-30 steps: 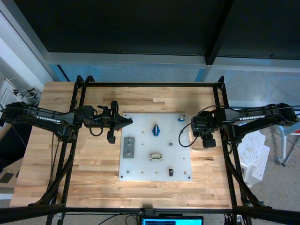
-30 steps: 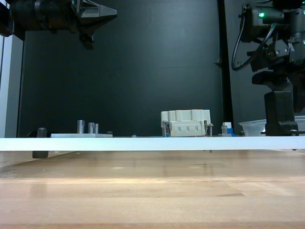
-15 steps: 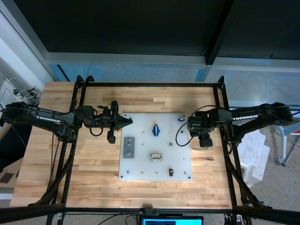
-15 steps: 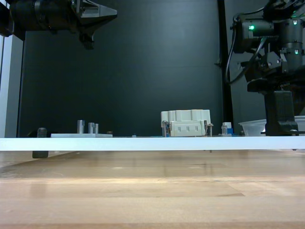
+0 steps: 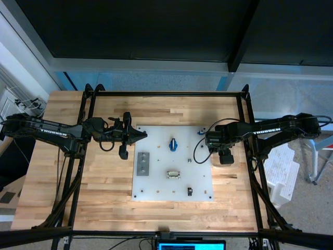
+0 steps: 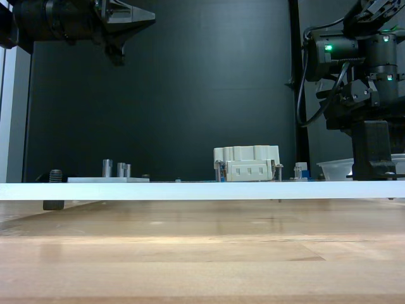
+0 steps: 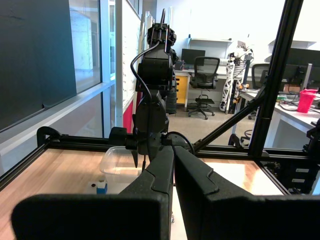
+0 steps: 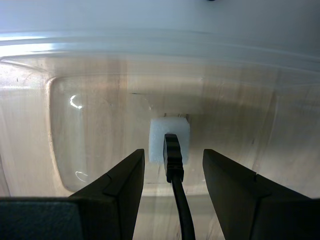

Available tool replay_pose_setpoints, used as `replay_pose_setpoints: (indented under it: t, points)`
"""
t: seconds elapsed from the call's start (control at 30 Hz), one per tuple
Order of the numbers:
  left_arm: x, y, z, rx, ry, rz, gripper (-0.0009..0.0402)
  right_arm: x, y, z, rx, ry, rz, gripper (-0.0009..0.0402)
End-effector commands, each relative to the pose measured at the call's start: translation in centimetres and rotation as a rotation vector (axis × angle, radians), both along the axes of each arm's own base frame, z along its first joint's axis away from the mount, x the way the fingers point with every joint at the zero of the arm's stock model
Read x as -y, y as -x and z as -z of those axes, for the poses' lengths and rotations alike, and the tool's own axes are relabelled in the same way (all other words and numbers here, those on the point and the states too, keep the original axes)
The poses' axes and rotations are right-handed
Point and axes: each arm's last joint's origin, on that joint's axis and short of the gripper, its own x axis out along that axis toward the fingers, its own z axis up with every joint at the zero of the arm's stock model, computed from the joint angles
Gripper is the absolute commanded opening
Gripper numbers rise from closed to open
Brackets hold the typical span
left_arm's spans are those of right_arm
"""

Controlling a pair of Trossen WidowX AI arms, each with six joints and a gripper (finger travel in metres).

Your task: Pick the USB connector and install on taskboard

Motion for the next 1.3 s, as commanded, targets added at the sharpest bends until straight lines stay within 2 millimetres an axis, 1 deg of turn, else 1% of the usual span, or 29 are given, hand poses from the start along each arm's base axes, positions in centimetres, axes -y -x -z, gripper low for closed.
replay_pose_setpoints:
  t: [0.03, 0.13, 0.3, 0.77, 0.83, 1.3]
  points:
    - [0.0, 0.0, 0.0, 0.0, 0.0, 0.0, 0.0, 0.0, 0.0, 0.0, 0.0, 0.0, 0.006, 0.0157]
    - [0.0, 0.0, 0.0, 0.0, 0.0, 0.0, 0.0, 0.2, 0.0, 0.0, 0.001, 0.0, 0.011, 0.0143]
    - [0.0, 0.0, 0.0, 0.0, 0.0, 0.0, 0.0, 0.2, 0.0, 0.0, 0.0, 0.0, 0.013, 0.0107]
    - [0.0, 0.0, 0.0, 0.0, 0.0, 0.0, 0.0, 0.2, 0.1, -0.1, 0.007, -0.005, 0.01, -0.0003]
    - [0.0, 0.0, 0.0, 0.0, 0.0, 0.0, 0.0, 0.2, 0.2, -0.2, 0.01, -0.005, 0.01, 0.0003]
    - [0.0, 0.0, 0.0, 0.0, 0.0, 0.0, 0.0, 0.2, 0.6, -1.0, 0.052, -0.004, 0.011, 0.0]
